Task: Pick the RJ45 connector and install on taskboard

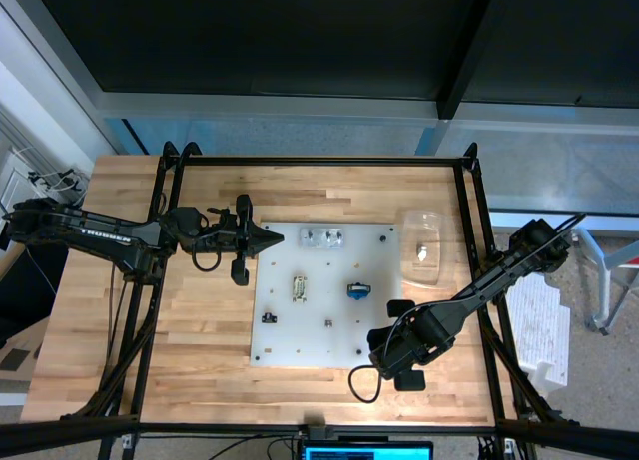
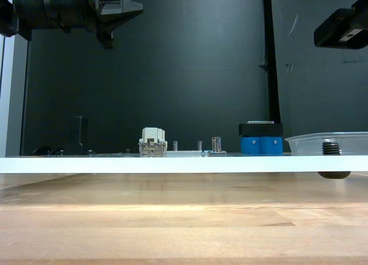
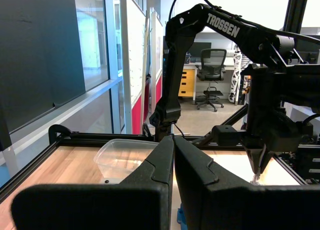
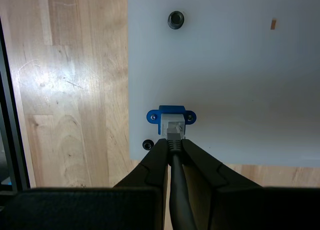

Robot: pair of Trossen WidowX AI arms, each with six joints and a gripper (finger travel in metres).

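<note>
The white taskboard (image 1: 319, 315) lies flat in the middle of the table. My right gripper (image 4: 172, 140) is shut on a black cable right behind the clear RJ45 connector (image 4: 174, 129), which points at a blue fixture (image 4: 171, 115) near the board's edge. In the low view the right gripper (image 2: 340, 28) hangs well above the board. In the high view the right gripper (image 1: 384, 352) is over the board's near right corner. My left gripper (image 1: 270, 238) is shut and holds nothing, hovering at the board's far left edge.
A clear plastic tub (image 1: 423, 246) with a small part inside stands right of the board. On the board are a beige socket (image 2: 152, 143), silver fixtures (image 1: 323, 238) and a blue block (image 2: 261, 144). A black frame (image 1: 469, 211) borders the table.
</note>
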